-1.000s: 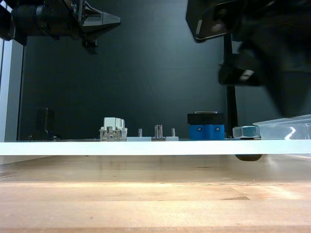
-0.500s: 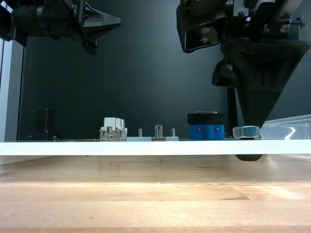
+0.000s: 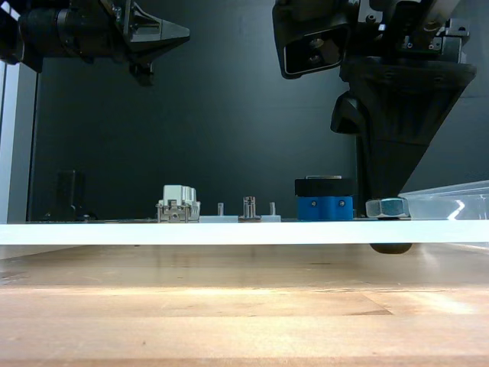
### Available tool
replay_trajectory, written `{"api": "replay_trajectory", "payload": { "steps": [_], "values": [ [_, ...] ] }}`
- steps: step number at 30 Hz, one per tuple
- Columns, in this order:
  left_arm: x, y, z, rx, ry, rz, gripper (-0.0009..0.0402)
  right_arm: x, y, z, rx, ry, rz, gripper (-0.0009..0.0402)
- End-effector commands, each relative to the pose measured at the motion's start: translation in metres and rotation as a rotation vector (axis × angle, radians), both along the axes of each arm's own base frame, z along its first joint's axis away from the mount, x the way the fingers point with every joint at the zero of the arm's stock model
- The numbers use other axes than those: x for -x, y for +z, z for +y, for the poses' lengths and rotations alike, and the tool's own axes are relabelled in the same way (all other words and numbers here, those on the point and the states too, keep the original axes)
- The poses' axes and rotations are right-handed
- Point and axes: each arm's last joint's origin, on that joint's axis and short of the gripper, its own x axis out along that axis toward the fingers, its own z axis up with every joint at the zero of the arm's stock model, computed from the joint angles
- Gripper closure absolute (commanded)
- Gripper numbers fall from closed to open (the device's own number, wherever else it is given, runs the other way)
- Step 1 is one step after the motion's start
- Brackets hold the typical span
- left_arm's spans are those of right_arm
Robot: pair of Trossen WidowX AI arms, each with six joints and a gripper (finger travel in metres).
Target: Pick the M12 fastener and fasten on the M12 threads
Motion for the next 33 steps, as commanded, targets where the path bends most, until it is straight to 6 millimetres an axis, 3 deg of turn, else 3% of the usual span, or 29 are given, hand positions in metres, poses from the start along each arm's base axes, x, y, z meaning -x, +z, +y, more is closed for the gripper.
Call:
{"api": "replay_trajectory", "payload": {
  "steps": [1, 15, 25, 33],
  "values": [
    [0.0, 0.0, 0.0, 0.0, 0.0, 0.0, 0.0393, 0.0, -0.001, 0.0, 0.002, 0.006, 0.0, 0.0393],
    [0.0, 0.0, 0.0, 0.0, 0.0, 0.0, 0.0393, 0.0, -0.006, 0.0, -0.009, 0.01, -0.011, 0.0393],
    [0.0, 0.0, 0.0, 0.0, 0.0, 0.0, 0.0393, 0.006, -0.004, 0.007, -0.251, 0.156, 0.106, 0.0393],
    [0.0, 0.0, 0.0, 0.0, 0.0, 0.001, 0.0393, 0.011, 0.003, 0.006, -0.256, 0.163, 0.124, 0.0393]
  ]
}}
